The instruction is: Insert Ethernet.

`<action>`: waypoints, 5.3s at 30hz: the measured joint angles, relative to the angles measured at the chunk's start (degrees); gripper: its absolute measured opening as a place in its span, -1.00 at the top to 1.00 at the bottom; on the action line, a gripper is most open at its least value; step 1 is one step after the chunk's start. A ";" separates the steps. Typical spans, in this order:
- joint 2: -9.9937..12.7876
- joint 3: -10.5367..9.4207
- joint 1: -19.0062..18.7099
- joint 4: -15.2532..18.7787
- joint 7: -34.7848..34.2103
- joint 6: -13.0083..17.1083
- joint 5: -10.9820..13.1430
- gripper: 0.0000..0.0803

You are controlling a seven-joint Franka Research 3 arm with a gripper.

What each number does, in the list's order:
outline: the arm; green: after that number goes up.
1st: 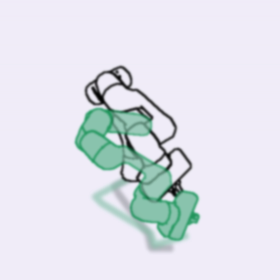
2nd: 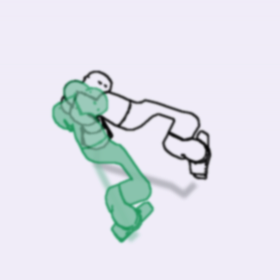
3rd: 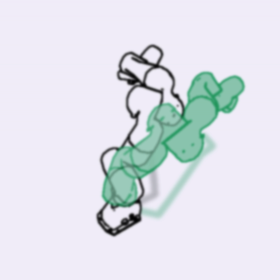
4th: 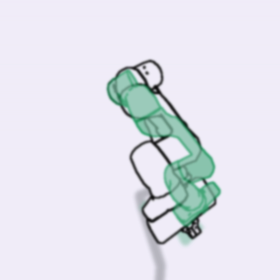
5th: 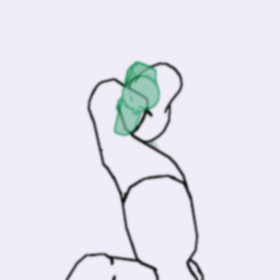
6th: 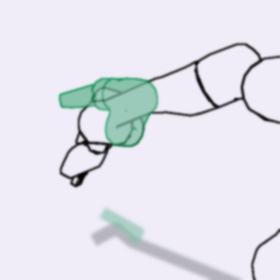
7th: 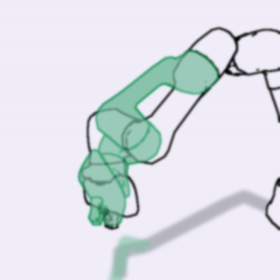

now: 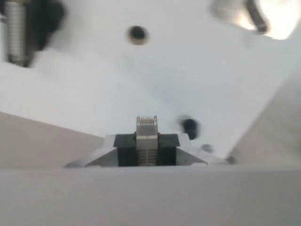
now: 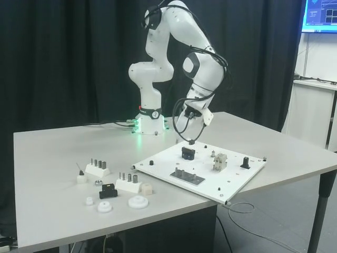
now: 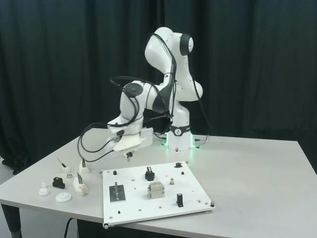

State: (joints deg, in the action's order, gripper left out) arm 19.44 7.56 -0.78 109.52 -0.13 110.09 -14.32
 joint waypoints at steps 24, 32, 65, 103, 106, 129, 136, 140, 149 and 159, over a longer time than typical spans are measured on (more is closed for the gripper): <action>-18.76 -4.41 -6.99 25.78 -18.10 9.29 2.34 0.77; -21.68 -6.17 -8.26 31.60 -23.99 12.11 2.32 0.77; -16.83 -10.09 -10.56 33.82 -34.91 12.20 6.02 0.77; -15.25 -11.06 -10.52 33.56 -37.23 13.33 6.09 0.77; -15.25 -11.03 -10.45 33.51 -37.23 13.41 6.05 0.77; -14.53 -10.39 -9.97 33.42 -37.23 14.02 5.66 0.77; -14.11 -10.39 -9.98 33.40 -37.23 14.15 5.66 0.77; -14.11 -10.39 -9.98 33.36 -37.23 14.27 5.66 0.77; -14.11 -10.40 -10.01 33.26 -37.23 14.56 5.66 0.77; -14.06 -10.40 -10.01 33.25 -37.24 14.60 5.66 0.77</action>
State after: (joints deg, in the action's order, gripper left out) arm 5.38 -2.84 -10.79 142.77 -37.37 124.69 -8.66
